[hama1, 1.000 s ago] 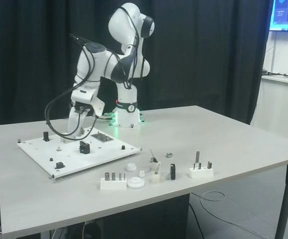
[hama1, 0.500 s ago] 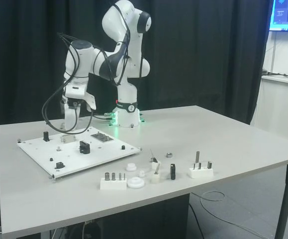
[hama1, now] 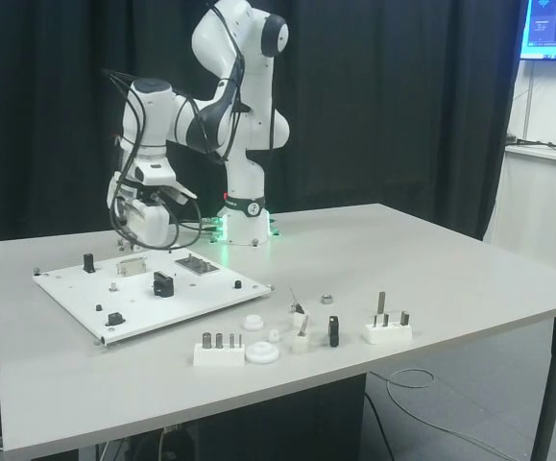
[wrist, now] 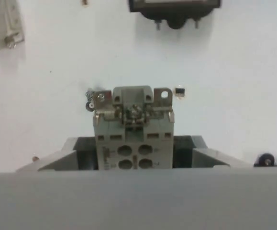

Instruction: Insert waterproof.

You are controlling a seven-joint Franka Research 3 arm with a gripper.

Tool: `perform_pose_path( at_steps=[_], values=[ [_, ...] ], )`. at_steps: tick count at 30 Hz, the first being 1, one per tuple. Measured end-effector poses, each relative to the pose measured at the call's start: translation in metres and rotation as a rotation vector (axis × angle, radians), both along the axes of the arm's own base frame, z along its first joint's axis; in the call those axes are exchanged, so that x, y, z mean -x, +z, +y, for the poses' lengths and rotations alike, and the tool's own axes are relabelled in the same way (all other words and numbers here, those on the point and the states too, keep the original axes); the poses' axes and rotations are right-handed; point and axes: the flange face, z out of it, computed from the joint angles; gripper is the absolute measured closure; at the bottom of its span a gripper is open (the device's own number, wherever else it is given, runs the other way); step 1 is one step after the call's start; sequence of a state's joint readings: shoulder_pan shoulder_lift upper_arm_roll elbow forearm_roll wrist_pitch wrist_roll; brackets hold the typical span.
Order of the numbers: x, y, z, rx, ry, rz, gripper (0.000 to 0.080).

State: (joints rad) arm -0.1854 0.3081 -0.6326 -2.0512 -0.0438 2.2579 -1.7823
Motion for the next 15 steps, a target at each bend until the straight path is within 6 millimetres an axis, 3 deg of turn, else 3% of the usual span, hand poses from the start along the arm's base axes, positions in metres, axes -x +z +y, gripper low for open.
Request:
perform_pose_path(
  at_steps=[9,15],
  values=[
    [0.021,-0.001,-0.005,-0.001,0.061,-0.015,0.0488],
    [0.041,-0.004,-0.011,0.000,-0.008,-0.028,0.0488]
  ],
)
